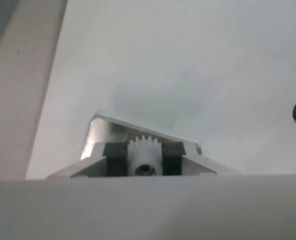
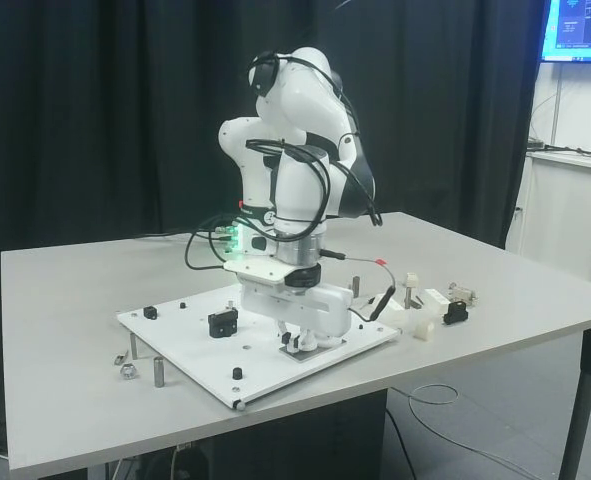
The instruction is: Remove small gear.
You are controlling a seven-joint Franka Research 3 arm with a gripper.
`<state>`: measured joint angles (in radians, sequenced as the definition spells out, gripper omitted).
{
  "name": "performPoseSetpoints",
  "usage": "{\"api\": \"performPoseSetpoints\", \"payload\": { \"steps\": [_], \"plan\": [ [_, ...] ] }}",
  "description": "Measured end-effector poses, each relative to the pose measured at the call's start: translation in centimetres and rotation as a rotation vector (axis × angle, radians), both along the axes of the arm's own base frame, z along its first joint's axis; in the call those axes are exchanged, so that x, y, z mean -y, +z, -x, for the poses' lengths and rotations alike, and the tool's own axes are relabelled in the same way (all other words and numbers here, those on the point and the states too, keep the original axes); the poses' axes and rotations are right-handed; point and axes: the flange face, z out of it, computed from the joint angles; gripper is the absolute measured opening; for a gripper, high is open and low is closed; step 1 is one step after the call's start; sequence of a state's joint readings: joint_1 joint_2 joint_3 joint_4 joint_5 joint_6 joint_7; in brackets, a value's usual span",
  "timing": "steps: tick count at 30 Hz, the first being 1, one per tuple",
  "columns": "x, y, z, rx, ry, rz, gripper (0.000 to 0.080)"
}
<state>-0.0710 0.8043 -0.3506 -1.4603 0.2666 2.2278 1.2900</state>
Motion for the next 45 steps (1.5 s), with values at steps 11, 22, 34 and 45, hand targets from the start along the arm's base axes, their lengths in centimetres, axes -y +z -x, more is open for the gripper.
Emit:
{"api": "performPoseSetpoints", "payload": {
  "steps": [11, 22, 34, 45],
  "plan": [
    [-0.33, 0.04, 0.65, 0.038, -0.01, 0.018, 0.0138],
    [-0.31, 0.06, 0.68, 0.038, 0.091, 0.021, 0.0138],
    [-0.19, 0.03, 0.68, 0.052, -0.085, 0.015, 0.0138],
    [-0.26, 0.17, 0.68, 0.042, 0.056, 0.016, 0.0138]
  ]
}}
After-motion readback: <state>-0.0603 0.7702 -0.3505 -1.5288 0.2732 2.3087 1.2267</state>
